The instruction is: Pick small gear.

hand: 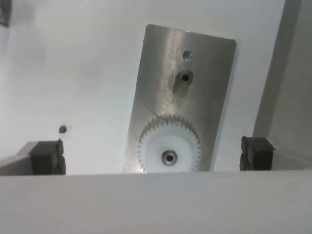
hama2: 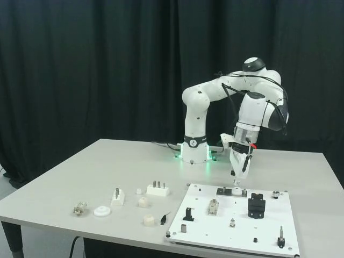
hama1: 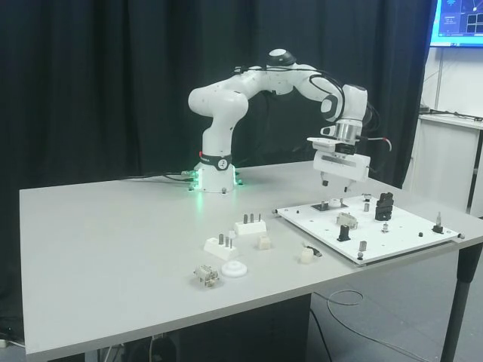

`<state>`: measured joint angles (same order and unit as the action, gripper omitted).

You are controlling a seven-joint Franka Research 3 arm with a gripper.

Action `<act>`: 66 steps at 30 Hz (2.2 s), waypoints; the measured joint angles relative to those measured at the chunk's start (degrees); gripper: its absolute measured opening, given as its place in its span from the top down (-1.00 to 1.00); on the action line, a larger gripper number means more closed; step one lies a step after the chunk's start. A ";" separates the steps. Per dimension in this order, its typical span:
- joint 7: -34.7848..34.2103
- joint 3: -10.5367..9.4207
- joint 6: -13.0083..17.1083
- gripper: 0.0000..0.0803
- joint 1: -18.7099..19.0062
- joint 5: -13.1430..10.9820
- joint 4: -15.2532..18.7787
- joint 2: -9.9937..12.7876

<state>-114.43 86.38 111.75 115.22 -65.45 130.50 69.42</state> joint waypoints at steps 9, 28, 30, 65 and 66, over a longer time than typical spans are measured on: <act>0.00 0.35 -0.09 -0.99 0.00 1.13 -0.17 0.00; 1.38 0.40 0.33 -0.99 -0.03 3.77 -0.80 0.00; 1.70 0.41 0.52 -0.99 -0.06 4.07 -0.80 0.00; 7.51 1.29 5.55 -0.99 -5.11 12.92 0.36 0.02; 8.10 1.30 5.80 -0.99 -5.53 13.13 0.53 0.02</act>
<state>-106.34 87.68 117.55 109.70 -52.32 131.04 69.44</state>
